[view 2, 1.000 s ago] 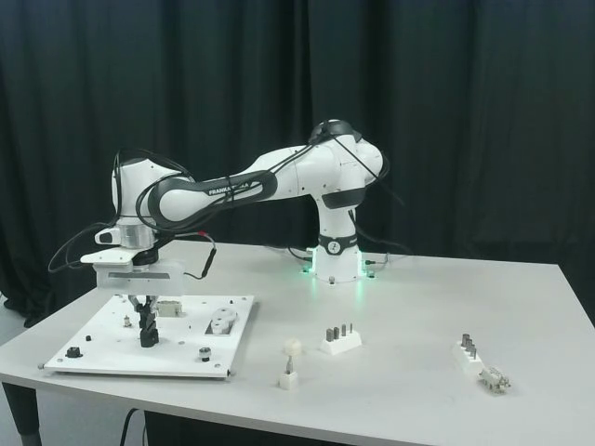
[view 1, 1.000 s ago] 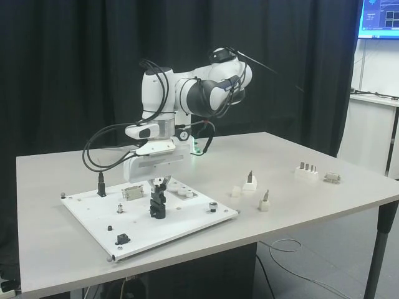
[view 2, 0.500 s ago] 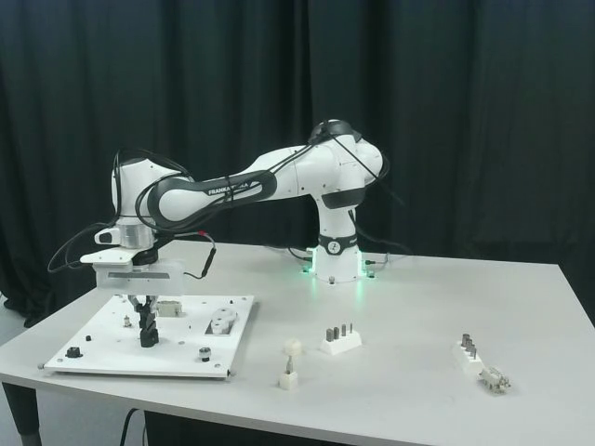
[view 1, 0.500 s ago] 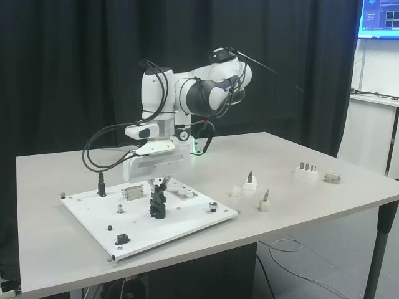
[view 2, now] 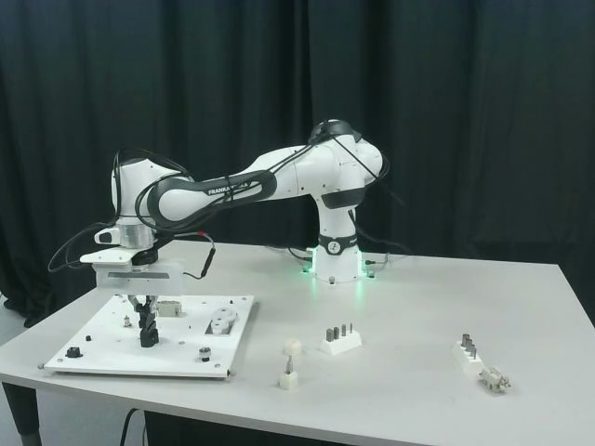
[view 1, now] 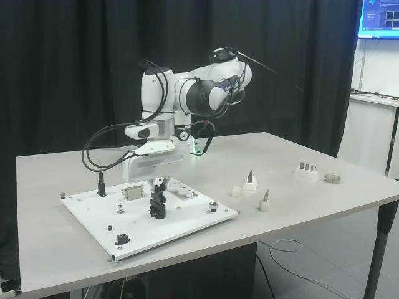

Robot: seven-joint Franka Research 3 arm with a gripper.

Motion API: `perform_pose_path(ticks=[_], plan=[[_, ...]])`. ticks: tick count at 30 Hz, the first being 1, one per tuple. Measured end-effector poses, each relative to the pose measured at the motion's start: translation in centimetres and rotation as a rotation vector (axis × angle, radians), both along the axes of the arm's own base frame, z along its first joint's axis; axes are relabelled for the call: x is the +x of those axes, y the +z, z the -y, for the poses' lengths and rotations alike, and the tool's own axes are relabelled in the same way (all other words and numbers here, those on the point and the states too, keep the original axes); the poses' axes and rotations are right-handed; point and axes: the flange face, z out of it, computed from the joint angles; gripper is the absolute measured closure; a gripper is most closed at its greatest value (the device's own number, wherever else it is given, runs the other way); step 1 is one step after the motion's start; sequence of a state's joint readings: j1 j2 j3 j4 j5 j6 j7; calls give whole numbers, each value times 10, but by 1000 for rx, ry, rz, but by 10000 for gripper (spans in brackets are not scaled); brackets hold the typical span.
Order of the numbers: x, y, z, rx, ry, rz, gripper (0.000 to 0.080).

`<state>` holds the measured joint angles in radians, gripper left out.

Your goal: Insert D-SUB.

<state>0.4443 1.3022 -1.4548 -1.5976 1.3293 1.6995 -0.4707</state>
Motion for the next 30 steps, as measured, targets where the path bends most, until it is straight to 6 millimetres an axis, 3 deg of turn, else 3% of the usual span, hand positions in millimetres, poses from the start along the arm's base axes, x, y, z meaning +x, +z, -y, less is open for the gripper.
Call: perform_pose_path(ticks=[30], plan=[[2, 1, -1, 1, -8, -1, 655]])
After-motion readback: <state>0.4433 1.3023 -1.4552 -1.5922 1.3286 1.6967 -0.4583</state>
